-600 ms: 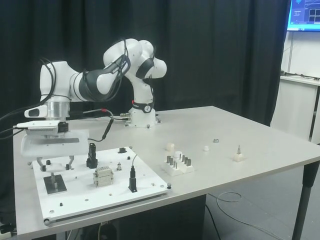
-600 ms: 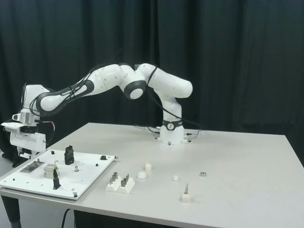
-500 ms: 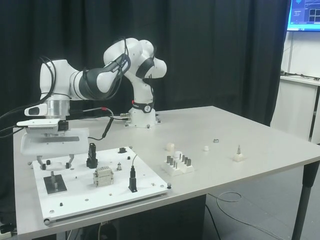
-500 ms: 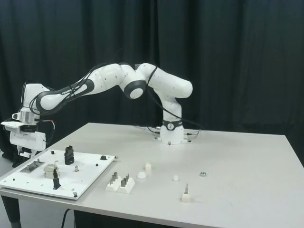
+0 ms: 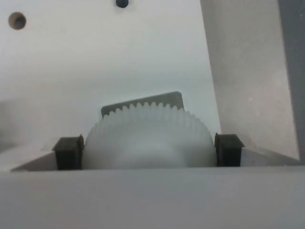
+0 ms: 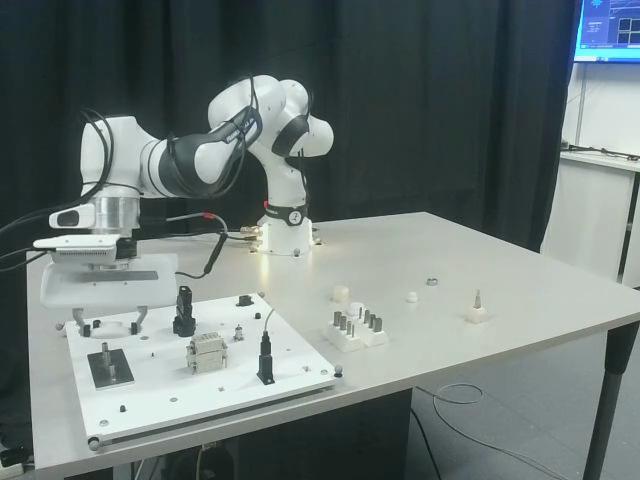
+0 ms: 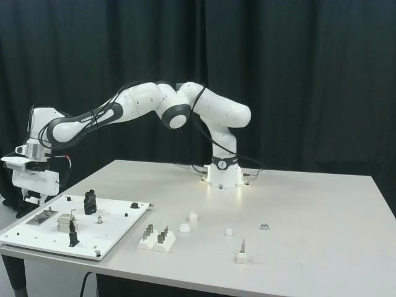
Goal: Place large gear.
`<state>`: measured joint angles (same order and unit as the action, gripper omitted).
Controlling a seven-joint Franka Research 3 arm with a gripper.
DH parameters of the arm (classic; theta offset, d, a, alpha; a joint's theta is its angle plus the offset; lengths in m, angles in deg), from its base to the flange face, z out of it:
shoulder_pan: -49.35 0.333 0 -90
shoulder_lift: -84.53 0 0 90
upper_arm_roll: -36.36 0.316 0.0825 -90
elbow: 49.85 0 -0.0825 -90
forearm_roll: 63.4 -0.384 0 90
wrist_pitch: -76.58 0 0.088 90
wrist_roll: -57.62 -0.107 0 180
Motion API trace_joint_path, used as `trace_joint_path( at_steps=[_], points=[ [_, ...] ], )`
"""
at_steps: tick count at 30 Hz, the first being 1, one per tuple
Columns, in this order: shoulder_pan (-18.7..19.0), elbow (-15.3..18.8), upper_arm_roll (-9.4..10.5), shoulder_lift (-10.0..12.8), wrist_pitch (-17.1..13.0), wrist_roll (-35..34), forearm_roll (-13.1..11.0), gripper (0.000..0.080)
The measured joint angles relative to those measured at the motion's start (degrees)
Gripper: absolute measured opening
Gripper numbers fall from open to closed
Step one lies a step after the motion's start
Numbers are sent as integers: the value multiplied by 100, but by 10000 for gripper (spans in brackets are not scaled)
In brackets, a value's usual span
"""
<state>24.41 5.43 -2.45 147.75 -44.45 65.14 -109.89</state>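
Note:
In the wrist view a large white gear with fine teeth sits between my two black fingertips, and my gripper is shut on it. Under the gear, one edge of a grey plate shows on the white board. From the first room view my gripper hangs over the board's far left part, just above and behind the grey plate with its upright peg. The second room view has the gripper above the same plate.
The white board also carries black connectors and a small grey block. On the grey table to the right lie a white holder with pins, small white parts, a nut and a pin on a white base.
My gripper has risen a little above the board with the gear held in it. The things on the board and table have not moved.

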Motion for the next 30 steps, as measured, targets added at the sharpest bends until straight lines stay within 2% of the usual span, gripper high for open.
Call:
trace_joint_path(
  at_steps=[12, 20, 30],
  points=[
    [56, -55, 11, -51, 104, 0, -19, 597],
    [221, -52, 11, -212, 499, -119, -49, 597],
    [533, 30, -8, -490, 1201, -492, -44, 597]
  ],
)
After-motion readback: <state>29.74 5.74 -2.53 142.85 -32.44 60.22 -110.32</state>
